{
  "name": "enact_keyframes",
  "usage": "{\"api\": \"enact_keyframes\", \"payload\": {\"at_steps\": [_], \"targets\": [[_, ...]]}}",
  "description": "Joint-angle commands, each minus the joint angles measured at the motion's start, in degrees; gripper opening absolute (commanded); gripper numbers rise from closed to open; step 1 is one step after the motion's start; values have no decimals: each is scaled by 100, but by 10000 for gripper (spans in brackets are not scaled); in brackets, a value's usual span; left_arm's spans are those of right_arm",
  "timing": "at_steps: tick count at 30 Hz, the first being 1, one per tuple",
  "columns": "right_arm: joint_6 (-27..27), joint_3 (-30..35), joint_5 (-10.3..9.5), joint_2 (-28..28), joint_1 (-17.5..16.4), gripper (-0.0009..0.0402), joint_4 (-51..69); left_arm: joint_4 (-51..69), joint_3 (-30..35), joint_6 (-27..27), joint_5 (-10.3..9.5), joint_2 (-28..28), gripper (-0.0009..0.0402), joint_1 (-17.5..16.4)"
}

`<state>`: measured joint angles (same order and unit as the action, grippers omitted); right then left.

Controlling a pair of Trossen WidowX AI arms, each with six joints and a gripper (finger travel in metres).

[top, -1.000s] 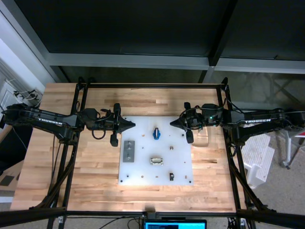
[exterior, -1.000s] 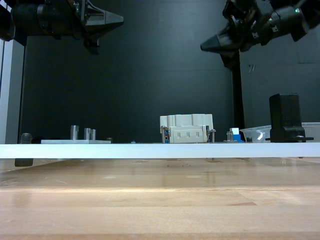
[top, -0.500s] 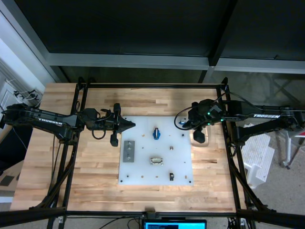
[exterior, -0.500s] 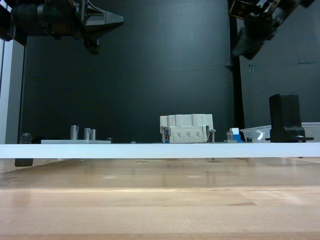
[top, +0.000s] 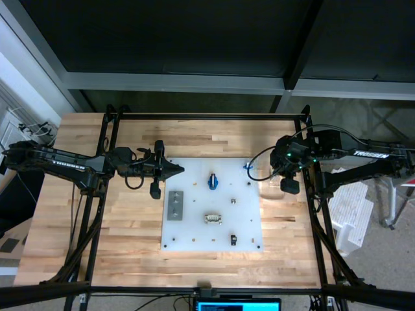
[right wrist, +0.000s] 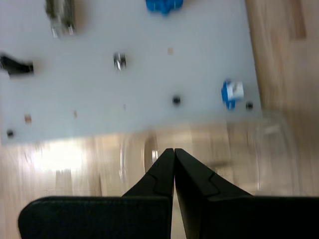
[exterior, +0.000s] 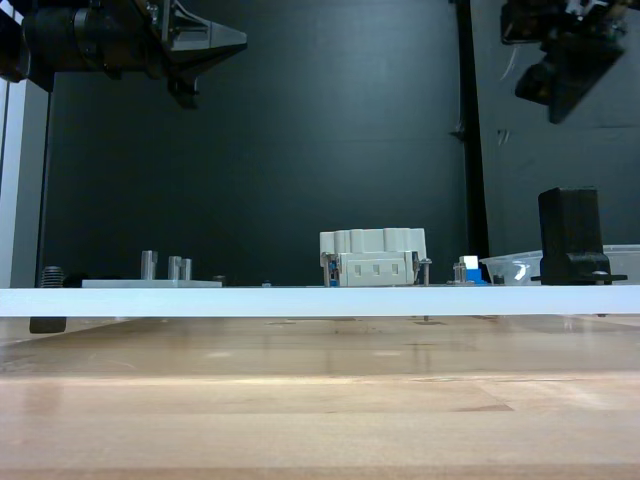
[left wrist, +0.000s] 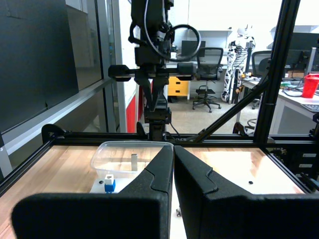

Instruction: Pick the 16mm bar and install on taskboard

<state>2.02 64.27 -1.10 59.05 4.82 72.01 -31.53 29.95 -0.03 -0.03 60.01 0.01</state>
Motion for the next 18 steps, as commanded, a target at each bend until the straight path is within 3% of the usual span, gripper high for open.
{"api": "enact_keyframes", "payload": {"at_steps": [1,15,18], "targets": [[-42,-7,13,2,-2,0,319,0,0,2,0,0,0,0],[-564,-343,55,-7,92,70,420,-2,0,2,0,0,0,0],[-671,-511,190,-7,256,97,282,-2,0,2,0,0,0,-2]]}}
